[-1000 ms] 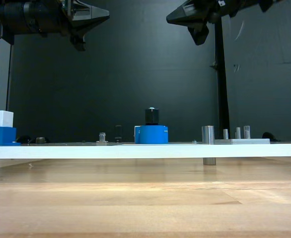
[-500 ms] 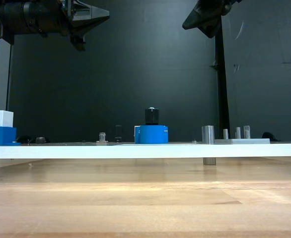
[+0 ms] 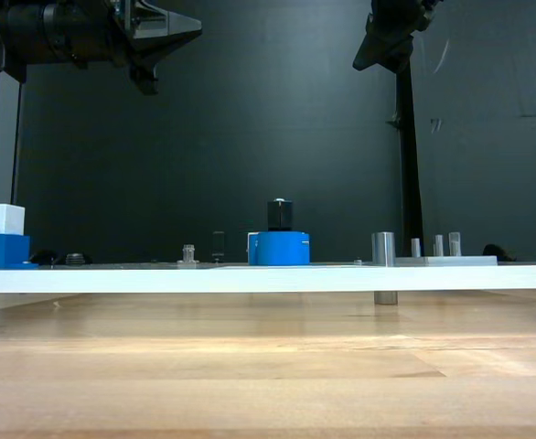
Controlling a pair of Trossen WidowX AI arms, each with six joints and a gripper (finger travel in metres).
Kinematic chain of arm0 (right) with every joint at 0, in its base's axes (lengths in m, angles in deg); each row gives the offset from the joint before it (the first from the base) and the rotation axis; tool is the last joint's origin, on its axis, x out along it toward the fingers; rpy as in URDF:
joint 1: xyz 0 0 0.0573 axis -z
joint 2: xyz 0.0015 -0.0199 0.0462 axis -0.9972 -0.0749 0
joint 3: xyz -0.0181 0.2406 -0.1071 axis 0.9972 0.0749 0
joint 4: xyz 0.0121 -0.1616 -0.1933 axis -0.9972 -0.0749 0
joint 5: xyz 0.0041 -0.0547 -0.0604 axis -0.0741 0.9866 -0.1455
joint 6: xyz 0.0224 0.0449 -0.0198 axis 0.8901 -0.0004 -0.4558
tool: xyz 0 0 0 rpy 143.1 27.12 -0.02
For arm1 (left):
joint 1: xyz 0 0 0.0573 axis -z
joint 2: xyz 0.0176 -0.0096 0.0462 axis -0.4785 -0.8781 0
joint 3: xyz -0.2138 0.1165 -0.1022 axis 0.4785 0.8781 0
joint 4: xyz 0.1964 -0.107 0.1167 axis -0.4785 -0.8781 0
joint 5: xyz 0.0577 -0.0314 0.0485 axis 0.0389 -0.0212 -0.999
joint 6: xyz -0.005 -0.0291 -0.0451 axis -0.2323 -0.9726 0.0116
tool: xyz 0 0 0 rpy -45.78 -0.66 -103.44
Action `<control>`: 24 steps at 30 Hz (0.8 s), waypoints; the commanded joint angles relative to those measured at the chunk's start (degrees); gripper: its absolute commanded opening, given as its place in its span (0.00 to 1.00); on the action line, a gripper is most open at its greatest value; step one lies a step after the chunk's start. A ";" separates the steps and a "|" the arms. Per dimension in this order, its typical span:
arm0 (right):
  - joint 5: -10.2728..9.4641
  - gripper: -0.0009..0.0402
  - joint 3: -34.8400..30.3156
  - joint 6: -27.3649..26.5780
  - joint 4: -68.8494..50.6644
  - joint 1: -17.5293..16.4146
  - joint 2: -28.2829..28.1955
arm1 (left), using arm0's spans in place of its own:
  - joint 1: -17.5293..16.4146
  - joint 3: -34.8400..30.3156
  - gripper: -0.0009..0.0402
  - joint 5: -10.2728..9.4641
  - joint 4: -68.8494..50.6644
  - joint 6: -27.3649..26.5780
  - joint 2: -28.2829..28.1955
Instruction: Pick the 16mm cylinder and place it in the container
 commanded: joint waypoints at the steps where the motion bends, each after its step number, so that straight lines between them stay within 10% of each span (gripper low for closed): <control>1: 0.02 0.02 -1.64 0.37 -2.08 -0.81 -1.42 | 0.00 -0.02 0.02 0.02 0.00 0.00 -0.02; 24: 0.17 0.02 -3.82 1.44 -4.33 -9.33 -13.51 | -0.02 -0.02 0.02 0.02 0.00 0.00 -0.02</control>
